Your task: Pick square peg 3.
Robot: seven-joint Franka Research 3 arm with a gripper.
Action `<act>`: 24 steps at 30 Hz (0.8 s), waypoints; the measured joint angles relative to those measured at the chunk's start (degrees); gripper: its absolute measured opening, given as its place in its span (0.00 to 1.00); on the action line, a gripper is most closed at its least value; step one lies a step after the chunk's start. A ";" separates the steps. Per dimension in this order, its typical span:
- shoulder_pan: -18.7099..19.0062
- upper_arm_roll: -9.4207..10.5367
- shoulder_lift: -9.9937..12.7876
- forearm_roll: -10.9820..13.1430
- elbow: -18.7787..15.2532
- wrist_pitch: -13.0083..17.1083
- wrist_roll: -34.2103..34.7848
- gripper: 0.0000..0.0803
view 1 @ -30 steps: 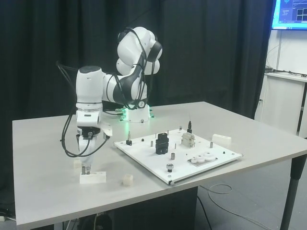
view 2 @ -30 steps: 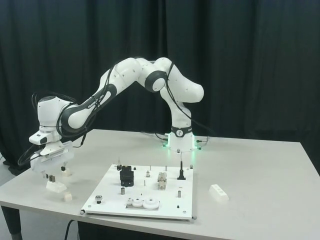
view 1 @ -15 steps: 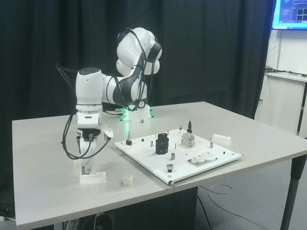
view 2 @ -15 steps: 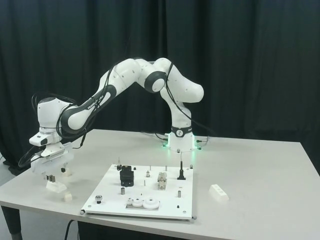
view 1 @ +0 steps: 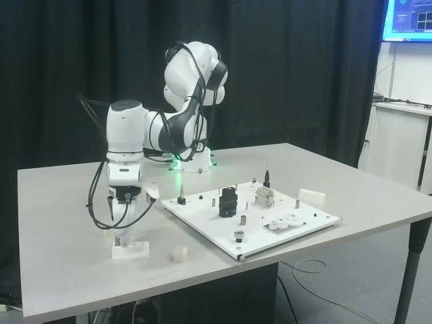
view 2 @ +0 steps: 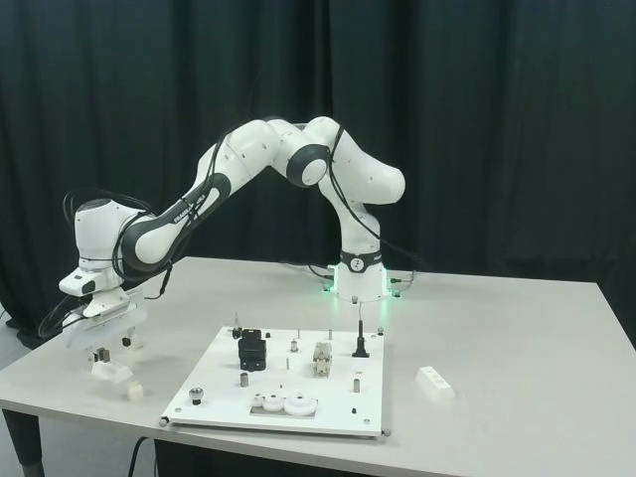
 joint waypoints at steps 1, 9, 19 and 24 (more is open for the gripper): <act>-0.02 0.00 0.08 0.00 0.07 0.04 0.00 1.00; -0.36 0.00 0.50 0.50 0.59 0.09 0.90 1.00; -0.66 -0.04 0.69 1.26 0.63 0.09 1.29 0.87; -0.66 -0.09 0.85 1.13 0.76 0.09 0.90 0.65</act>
